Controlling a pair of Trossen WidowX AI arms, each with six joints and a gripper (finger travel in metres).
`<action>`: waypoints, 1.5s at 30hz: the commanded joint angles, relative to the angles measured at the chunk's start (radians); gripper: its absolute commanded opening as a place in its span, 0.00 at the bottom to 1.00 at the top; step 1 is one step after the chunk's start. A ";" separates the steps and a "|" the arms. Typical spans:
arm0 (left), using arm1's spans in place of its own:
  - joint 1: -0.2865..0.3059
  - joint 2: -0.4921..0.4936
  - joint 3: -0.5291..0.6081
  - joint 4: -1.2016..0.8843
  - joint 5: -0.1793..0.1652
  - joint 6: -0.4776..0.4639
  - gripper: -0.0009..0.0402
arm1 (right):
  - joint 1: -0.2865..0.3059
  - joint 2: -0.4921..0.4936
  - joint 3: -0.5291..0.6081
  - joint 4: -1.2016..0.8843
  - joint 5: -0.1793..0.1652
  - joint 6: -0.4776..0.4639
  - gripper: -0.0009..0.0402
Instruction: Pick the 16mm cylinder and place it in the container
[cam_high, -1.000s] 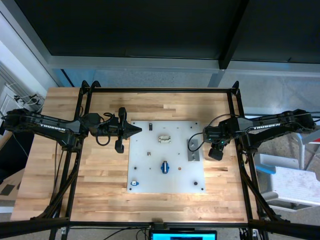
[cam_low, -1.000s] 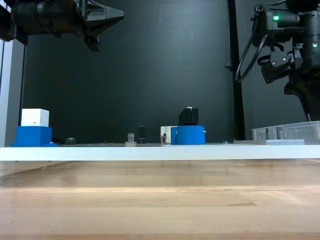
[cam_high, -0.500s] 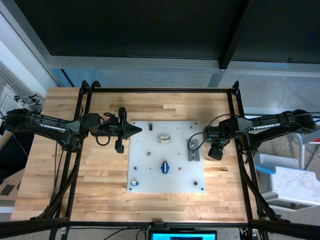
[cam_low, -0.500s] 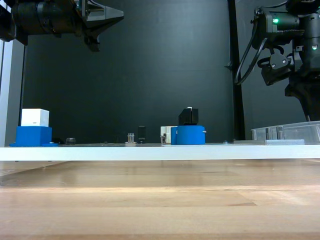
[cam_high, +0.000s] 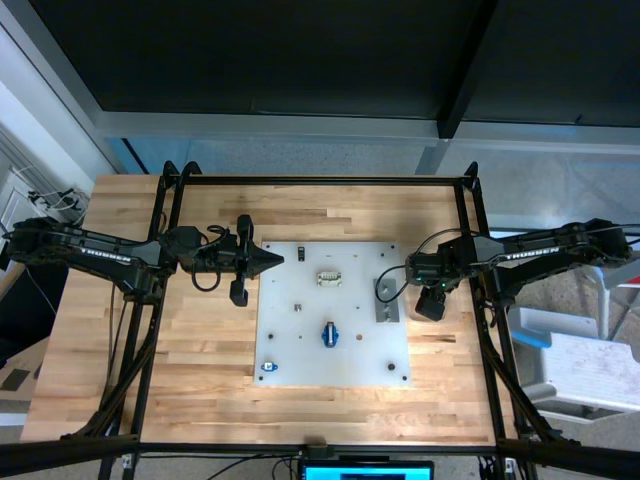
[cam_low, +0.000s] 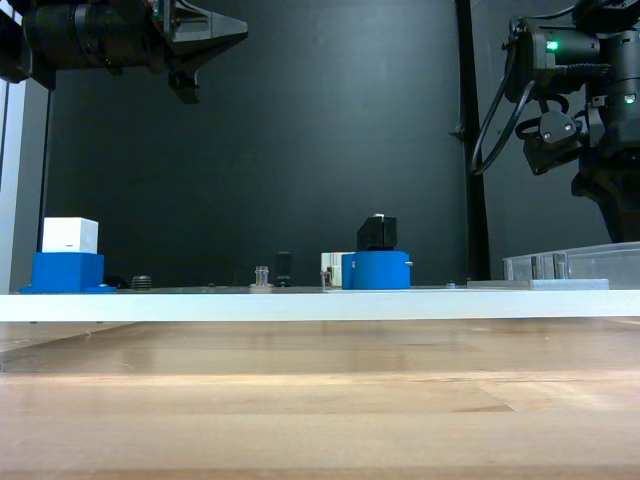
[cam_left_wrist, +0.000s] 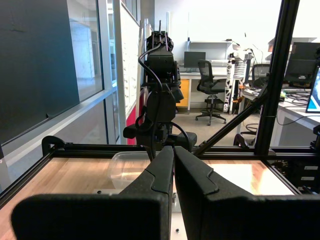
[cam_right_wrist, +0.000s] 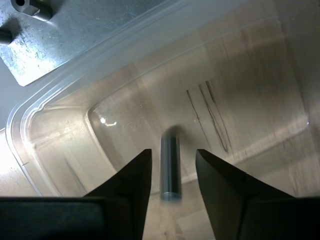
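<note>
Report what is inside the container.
The 16mm cylinder shows inside the container, under the open right gripper; whether it lies settled is unclear. The shut left gripper hovers at the board's left edge.

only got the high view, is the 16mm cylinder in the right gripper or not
observer: no, the right wrist view shows the right gripper open above the container, the 16mm cylinder between its fingers with a gap each side
operator: inside the rim
observer: yes, it shows within the rim's outline; whether it rests on the floor i cannot tell
operator: left arm
observer: the left gripper is shut, high above the board's left edge
</note>
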 joint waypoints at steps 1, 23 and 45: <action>0.000 0.000 0.000 0.000 0.000 0.000 0.02 | 0.000 0.000 0.000 0.001 0.000 0.000 0.40; 0.000 0.000 0.000 0.000 0.000 0.000 0.02 | 0.002 0.000 0.039 -0.019 -0.027 0.000 0.45; 0.000 0.001 0.000 0.000 0.000 0.000 0.02 | 0.004 0.000 0.045 -0.041 -0.026 0.000 0.45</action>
